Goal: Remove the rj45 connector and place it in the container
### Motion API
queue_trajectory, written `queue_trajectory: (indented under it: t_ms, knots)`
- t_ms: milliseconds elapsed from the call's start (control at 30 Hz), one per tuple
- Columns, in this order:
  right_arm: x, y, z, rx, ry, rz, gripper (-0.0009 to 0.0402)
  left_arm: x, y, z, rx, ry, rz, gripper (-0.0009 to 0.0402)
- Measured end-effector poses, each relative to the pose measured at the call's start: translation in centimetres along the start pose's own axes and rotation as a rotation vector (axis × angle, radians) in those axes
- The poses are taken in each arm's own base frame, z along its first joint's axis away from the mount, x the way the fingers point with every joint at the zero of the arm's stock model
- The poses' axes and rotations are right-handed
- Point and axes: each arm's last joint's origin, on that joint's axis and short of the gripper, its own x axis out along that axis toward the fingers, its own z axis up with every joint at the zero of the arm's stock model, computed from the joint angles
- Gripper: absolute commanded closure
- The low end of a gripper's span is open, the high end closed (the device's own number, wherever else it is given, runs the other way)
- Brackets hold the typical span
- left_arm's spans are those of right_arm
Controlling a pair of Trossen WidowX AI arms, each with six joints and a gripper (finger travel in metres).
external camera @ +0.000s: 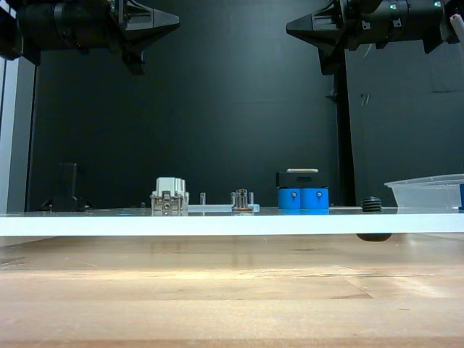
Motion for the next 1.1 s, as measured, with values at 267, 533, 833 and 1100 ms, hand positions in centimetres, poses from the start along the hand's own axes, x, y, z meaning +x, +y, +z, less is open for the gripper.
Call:
queue_trajectory:
  t_ms: [267, 533, 833, 1100]
  knots:
    - [0.0, 0.0, 0.0, 0.001, -0.003, 0.001, 0.0393, 0.0, 0.0, 0.0, 0.0, 0.0, 0.0, 0.0393]
    - [0.0, 0.0, 0.0, 0.03, 0.004, 0.007, 0.0393, 0.0, 0.0, 0.0, 0.0, 0.0, 0.0, 0.0393]
    - [-0.1, 0.2, 0.0, 0.002, 0.33, -0.039, 0.0393, 0.0, 0.0, 0.0, 0.0, 0.0, 0.0, 0.0393]
    - [0.0, 1.3, 0.6, 0.004, 0.561, -0.018, 0.0393, 0.0, 0.0, 0.0, 0.0, -0.001, 0.001, 0.0393]
